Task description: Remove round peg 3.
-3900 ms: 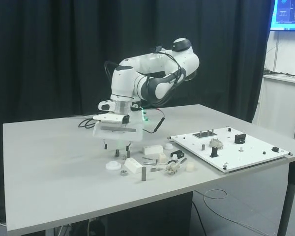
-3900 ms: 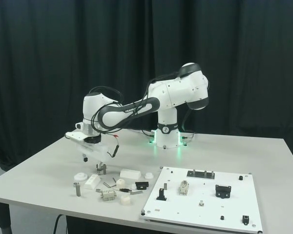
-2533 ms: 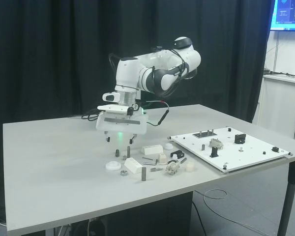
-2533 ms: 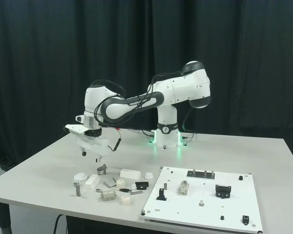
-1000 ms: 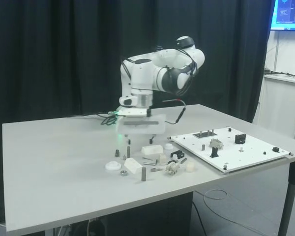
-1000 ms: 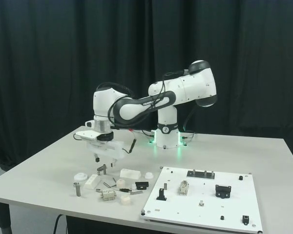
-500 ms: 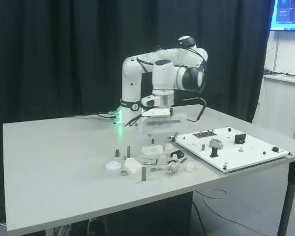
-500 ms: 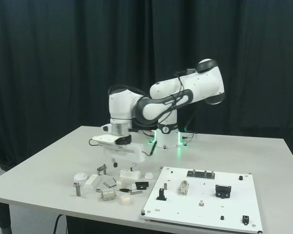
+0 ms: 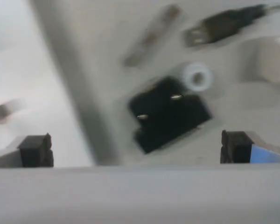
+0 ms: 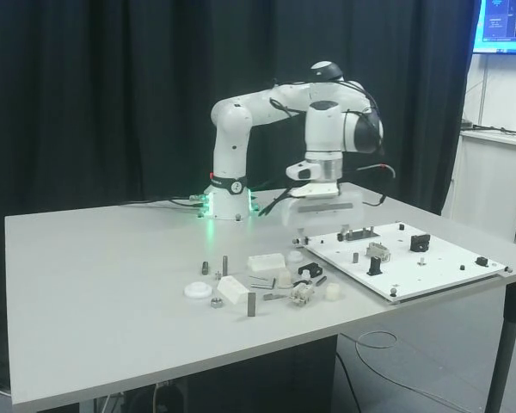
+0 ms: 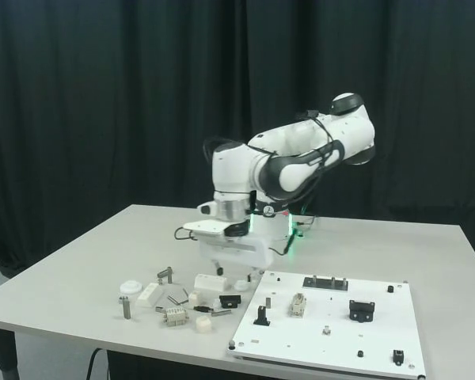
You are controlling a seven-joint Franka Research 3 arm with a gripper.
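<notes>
My gripper (image 10: pixel 322 234) hangs open and empty just above the near-left corner of the white board (image 10: pixel 447 267), where the board meets the loose parts. In the second room view the gripper (image 11: pixel 236 273) sits over the board's (image 11: pixel 332 348) left edge. The wrist view shows both black fingertips (image 9: pixel 35 150) far apart with nothing between them. Under the gripper (image 9: pixel 135 149) lie a black part (image 9: pixel 168 114), a white ring (image 9: pixel 197 77) and a grey pin (image 9: pixel 151 35). Small grey pegs (image 10: pixel 354 256) stand upright on the board, one near its left side (image 11: pixel 267 302).
Loose parts lie on the grey table left of the board: a white disc (image 10: pixel 195 291), white blocks (image 10: pixel 266 261), upright grey pegs (image 10: pixel 224 261) and a black clip (image 10: pixel 309 269). Black fixtures (image 10: pixel 420 243) stand on the board. The arm's base (image 10: pixel 226 194) glows green behind.
The arm rose from the loose parts on the left and swung right to the board's left edge. The gripper stayed open and empty throughout.
</notes>
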